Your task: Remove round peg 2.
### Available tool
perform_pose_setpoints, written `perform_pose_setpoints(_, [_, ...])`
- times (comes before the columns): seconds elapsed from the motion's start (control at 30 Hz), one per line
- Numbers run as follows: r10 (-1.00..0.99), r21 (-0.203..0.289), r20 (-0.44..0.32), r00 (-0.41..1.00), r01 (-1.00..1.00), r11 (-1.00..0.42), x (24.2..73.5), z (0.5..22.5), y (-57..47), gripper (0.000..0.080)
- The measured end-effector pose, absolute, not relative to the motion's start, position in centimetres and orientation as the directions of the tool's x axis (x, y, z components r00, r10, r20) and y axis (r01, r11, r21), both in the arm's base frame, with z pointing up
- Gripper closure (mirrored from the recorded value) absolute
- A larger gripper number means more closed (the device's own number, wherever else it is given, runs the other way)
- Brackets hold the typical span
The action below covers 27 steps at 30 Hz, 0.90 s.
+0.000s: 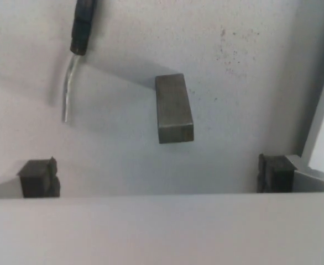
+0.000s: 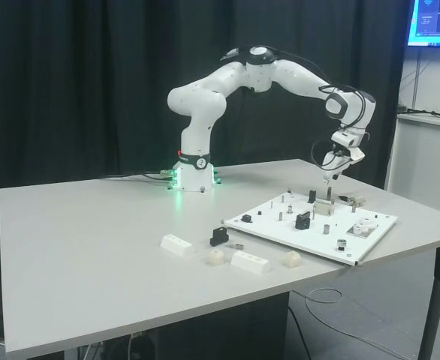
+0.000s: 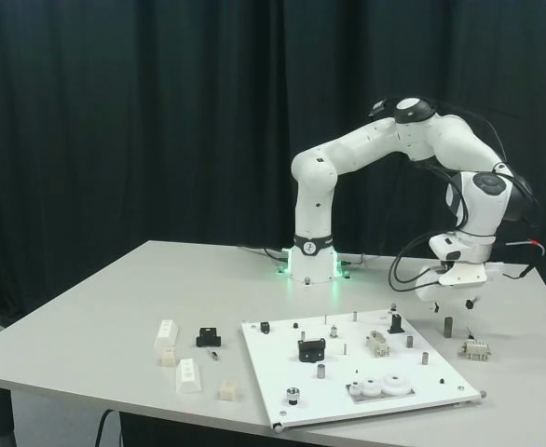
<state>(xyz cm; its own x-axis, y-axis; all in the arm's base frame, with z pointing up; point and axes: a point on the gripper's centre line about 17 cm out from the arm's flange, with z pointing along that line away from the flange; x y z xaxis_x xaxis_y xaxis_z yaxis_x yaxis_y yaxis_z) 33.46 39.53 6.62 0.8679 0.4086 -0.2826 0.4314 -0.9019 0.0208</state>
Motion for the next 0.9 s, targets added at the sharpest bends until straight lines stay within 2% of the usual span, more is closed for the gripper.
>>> perform_pose_setpoints(0.9, [0.412,0.067,-0.252,0.876,0.44,-0.895,34.8,9.0,38.6,0.0003])
